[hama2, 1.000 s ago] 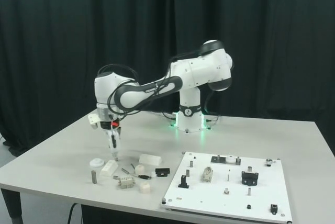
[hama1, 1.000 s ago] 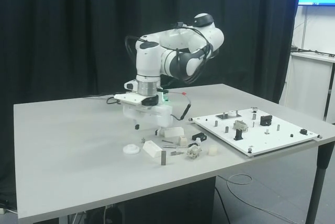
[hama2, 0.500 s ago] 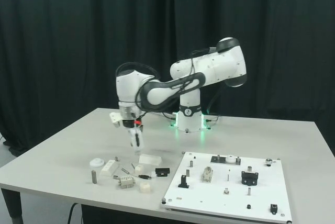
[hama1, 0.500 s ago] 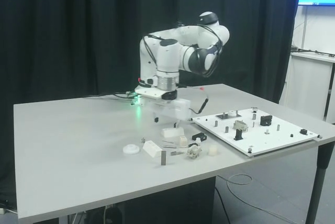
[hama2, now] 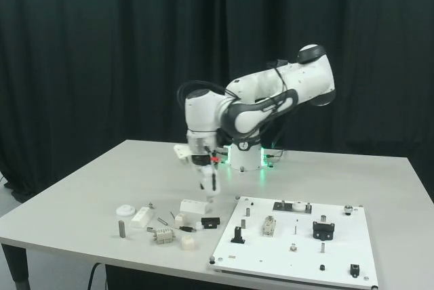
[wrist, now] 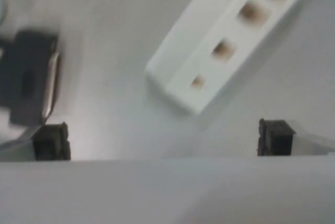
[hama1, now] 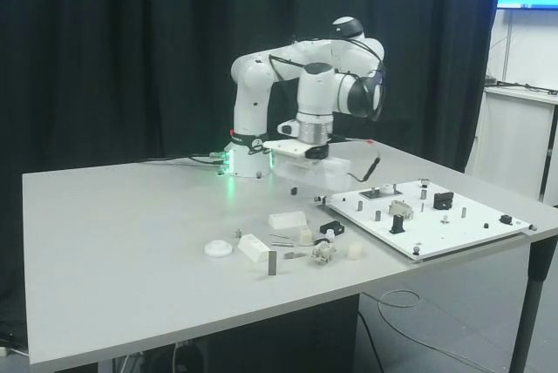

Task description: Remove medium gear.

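Gripper (wrist: 162,139) spread wide with nothing in it, above the loose parts on the grey table (hama1: 113,216).

In the wrist view its two black fingertips (wrist: 273,137) stand far apart, and below them lies a white block with four holes (wrist: 226,38). The medium gear (hama2: 125,209), a white disc, lies flat on the table at the far end of the row of small parts, well apart from the gripper and from the white assembly board (hama2: 285,249).
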`<state>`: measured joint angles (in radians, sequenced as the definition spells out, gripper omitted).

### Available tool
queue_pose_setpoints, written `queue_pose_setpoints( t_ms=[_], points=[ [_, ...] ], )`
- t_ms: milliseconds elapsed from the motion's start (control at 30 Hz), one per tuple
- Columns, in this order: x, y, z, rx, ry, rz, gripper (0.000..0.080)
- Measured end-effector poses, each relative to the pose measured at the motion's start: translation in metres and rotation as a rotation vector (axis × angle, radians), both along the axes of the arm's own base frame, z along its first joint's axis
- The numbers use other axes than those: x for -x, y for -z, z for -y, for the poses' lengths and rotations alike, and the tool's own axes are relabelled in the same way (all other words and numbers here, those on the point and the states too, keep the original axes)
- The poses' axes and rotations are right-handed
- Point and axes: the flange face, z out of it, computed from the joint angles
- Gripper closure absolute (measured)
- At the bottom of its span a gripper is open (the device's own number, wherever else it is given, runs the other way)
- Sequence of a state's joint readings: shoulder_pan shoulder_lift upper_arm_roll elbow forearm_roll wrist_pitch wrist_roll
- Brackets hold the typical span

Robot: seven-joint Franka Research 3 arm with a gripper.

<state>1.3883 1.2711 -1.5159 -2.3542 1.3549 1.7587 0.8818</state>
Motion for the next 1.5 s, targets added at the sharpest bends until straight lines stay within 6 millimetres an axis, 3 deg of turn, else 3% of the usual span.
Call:
queue_pose_setpoints(
  t_ms=[533,933,1267,1500],
  points=[
    [0.007,-0.007,-0.115,0.011,0.082,0.019,0.0003],
    [0.025,-0.012,-0.196,0.043,0.149,0.051,0.0003],
    [0.043,-0.016,-0.247,0.114,0.207,0.11,0.0003],
    [0.054,-0.014,-0.27,0.145,0.226,0.15,0.0003]
  ],
)
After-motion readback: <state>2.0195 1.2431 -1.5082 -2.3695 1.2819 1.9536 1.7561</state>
